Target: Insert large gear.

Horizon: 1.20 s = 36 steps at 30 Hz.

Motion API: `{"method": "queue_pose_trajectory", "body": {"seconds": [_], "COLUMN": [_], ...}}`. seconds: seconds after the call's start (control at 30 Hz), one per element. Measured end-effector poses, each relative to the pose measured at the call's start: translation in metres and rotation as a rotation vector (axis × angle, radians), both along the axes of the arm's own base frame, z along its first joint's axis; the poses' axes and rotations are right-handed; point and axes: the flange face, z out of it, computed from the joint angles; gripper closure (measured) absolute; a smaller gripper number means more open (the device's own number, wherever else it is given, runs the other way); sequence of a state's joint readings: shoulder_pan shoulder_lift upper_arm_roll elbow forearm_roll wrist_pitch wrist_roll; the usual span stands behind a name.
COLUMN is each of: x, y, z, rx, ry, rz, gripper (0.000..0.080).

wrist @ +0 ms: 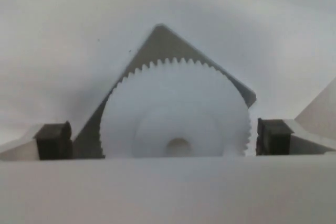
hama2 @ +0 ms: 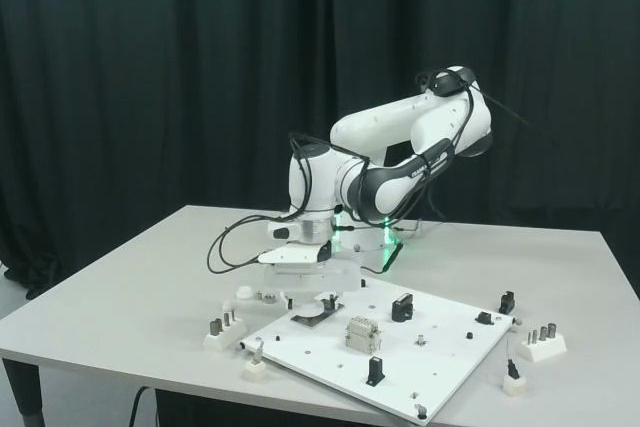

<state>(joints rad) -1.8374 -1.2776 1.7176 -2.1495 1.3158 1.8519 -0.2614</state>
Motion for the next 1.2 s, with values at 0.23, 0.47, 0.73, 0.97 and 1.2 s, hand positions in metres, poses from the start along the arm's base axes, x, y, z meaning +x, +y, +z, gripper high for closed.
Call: {"method": "queue_pose_trajectory", "body": {"seconds": [0.23,0.47,0.73,0.97,1.2], "x": [-0.001,0.000,0.000,0.002,0.002], "y": [-0.006,-0.023,-0.041,-0.047,-0.047], "z": [0.008,0.025,0.037,0.038,0.033], "rx": [-0.017,-0.044,-0.039,-0.017,0.012], "ry": [0.012,0.008,-0.004,-0.016,-0.028], "rz": [-0.002,-0.022,-0.056,-0.074,-0.081], "gripper": [0.0006,0.0006,0.0003,0.0003,0.0003]}}
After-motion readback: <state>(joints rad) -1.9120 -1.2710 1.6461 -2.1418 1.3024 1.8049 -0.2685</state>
